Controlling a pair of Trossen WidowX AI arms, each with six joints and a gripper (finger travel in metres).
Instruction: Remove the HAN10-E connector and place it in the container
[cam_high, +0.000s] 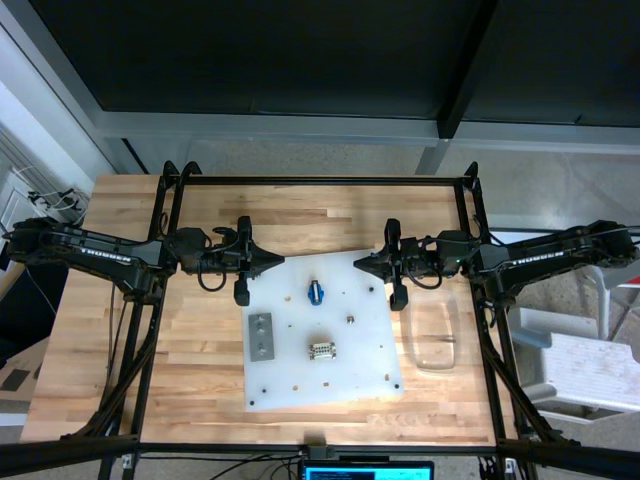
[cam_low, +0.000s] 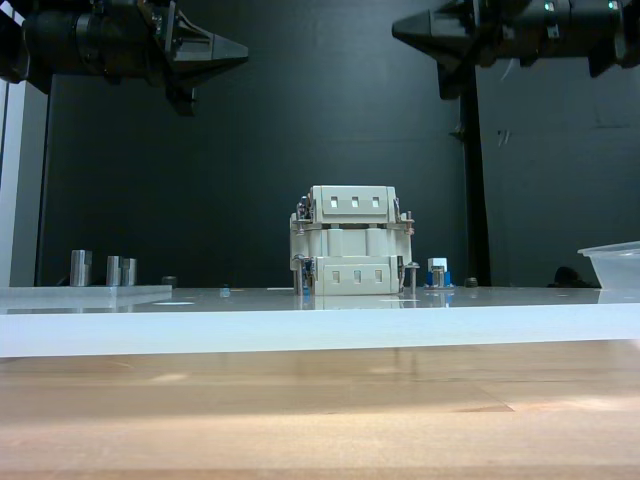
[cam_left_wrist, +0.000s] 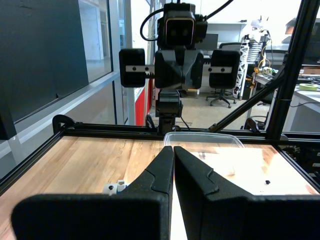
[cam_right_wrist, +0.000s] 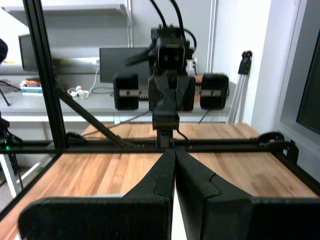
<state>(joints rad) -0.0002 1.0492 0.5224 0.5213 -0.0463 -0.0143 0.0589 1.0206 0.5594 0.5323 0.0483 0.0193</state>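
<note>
The matte black left arm (cam_high: 60, 243) and right arm (cam_high: 545, 250) carry white lettering (cam_high: 100, 254) and looping cables (cam_left_wrist: 149, 22). The wedge-tapered left tool (cam_high: 283, 263) sits at the board's (cam_high: 290, 385) eleven o'clock, the right tool (cam_high: 357, 262) at one.

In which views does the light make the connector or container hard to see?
High view: even light, connector plain, clear container faint; left claw and right claw shut, above the board, far edge. Low view: dark backdrop, connector stands out. Left wrist view: backlit, container pale.
</note>
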